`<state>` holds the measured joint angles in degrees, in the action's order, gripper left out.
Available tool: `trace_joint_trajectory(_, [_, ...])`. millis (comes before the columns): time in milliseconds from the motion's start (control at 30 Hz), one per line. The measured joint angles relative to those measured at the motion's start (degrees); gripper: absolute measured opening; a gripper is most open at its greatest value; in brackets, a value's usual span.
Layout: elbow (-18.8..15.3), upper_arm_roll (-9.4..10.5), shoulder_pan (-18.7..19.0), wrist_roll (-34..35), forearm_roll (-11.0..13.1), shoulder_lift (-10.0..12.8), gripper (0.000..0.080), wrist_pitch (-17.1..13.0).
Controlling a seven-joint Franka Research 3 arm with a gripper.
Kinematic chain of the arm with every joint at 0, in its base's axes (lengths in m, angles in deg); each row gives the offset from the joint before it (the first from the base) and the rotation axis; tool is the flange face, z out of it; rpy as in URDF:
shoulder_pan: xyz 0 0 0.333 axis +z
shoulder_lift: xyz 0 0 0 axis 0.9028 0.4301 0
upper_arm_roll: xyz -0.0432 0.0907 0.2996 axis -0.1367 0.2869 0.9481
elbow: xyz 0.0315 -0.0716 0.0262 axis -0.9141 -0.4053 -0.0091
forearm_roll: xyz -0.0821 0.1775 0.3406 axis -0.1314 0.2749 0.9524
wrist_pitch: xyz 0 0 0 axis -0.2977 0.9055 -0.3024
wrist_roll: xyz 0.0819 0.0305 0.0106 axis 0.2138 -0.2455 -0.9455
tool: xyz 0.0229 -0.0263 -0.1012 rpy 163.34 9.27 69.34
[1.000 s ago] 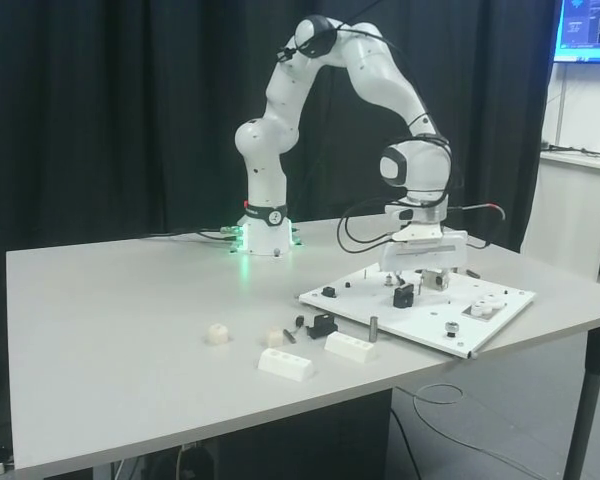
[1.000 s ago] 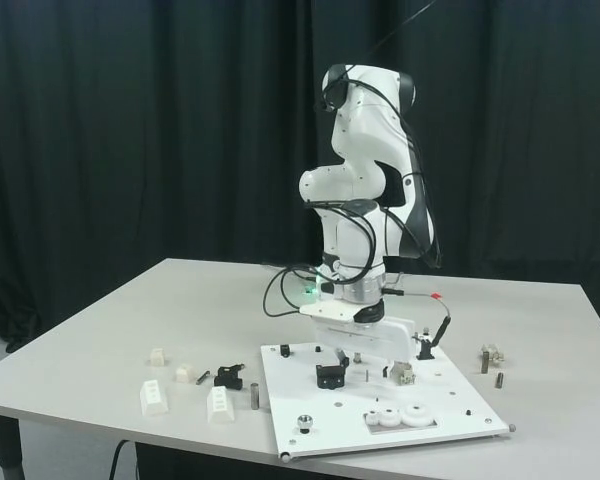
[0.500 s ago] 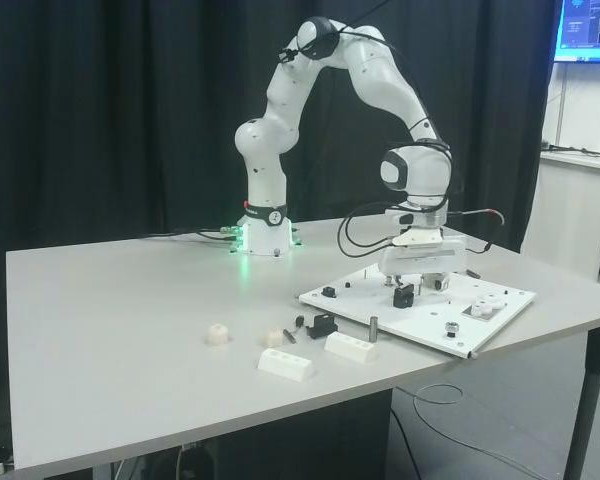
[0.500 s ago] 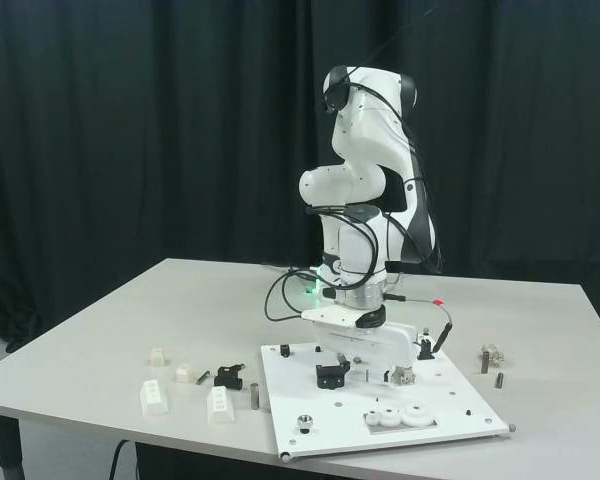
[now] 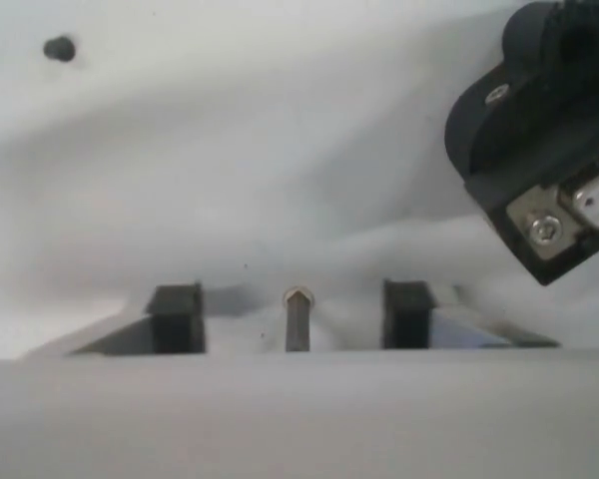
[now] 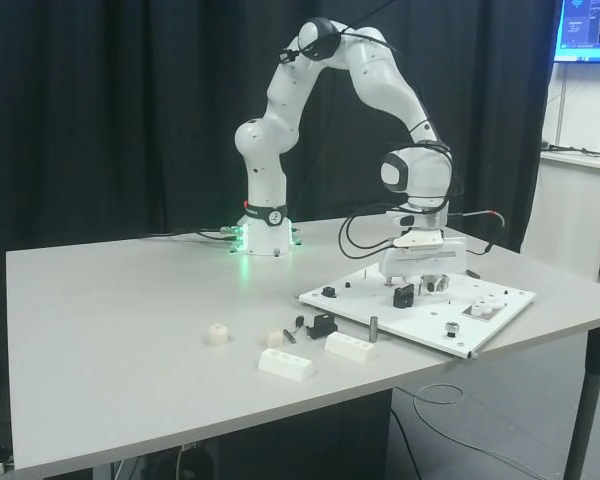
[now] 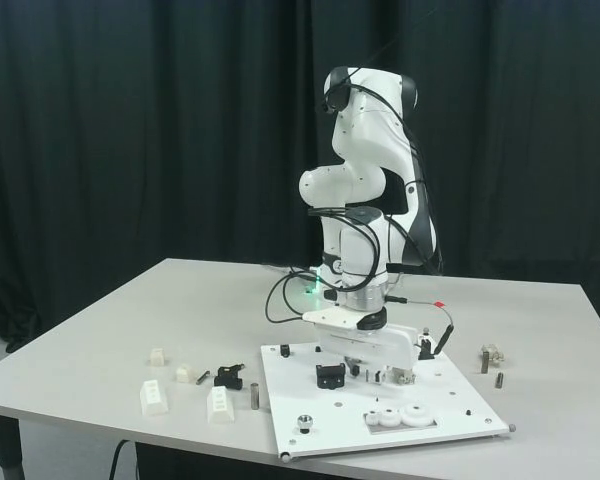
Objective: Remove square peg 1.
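Centrally in the wrist view, square peg 1 [image 5: 298, 319] stands upright as a slim grey post on the white board [image 5: 280, 160], and it lies in the gap of the gripper [image 5: 292, 317], roughly midway between the two black fingertips [image 5: 176, 317]. The jaws are spread wide: bare board shows on each side of the peg, so neither fingertip touches it. A black connector block [image 5: 544, 130] with a grey socket face sits on the board off to one side of the fingers, well apart from the peg, and a small black screw hole [image 5: 59, 48] marks the board farther away. From the first room view, the white arm [image 6: 355, 60] bends over from its base, where a green light [image 6: 242, 238] glows, and its gripper [image 6: 421, 279] is lowered close to the board [image 6: 500, 318], which rests on the grey table [image 6: 110, 320]; the peg itself is hidden there by the hand. Near the board's edge on the table lie two white blocks [image 6: 285, 364], a small white piece [image 6: 215, 334] and a black clip [image 6: 323, 325]. Across the second room view, the gripper [image 7: 365, 372] hangs just above the board [image 7: 450, 425], beside a black fixture [image 7: 330, 376] and behind white gears [image 7: 400, 416].
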<state>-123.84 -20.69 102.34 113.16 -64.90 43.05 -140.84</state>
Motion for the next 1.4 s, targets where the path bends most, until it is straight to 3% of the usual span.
trace_joint_trajectory(67, [0.0, 0.01, 0.0, 0.0, 0.0, 0.0, 0.0495, 0.0])
trace_joint_trajectory(100, [0.0, 0.01, 0.0, 0.0, 0.0, 0.0, 0.0314, -0.1])
trace_joint_trajectory(267, [0.0, 0.07, 0.0, 0.0, 0.0, 0.0, 0.0314, -0.2])
trace_joint_trajectory(300, [0.0, 0.09, 0.0, 0.0, 0.0, 0.0, 0.0119, -0.2])
trace_joint_trajectory(467, [0.0, 0.10, -0.1, 0.0, -0.1, 0.0, 0.0119, -0.2])
trace_joint_trajectory(500, [0.0, 0.11, -0.1, -0.1, -0.1, 0.0, 0.0044, -0.2])
trace_joint_trajectory(1067, [0.0, 0.10, -0.1, -0.5, -0.5, -0.3, 0.0044, 0.5])
trace_joint_trajectory(1400, [0.0, -0.14, -0.2, -0.4, -2.5, -2.1, 0.0025, 2.5])
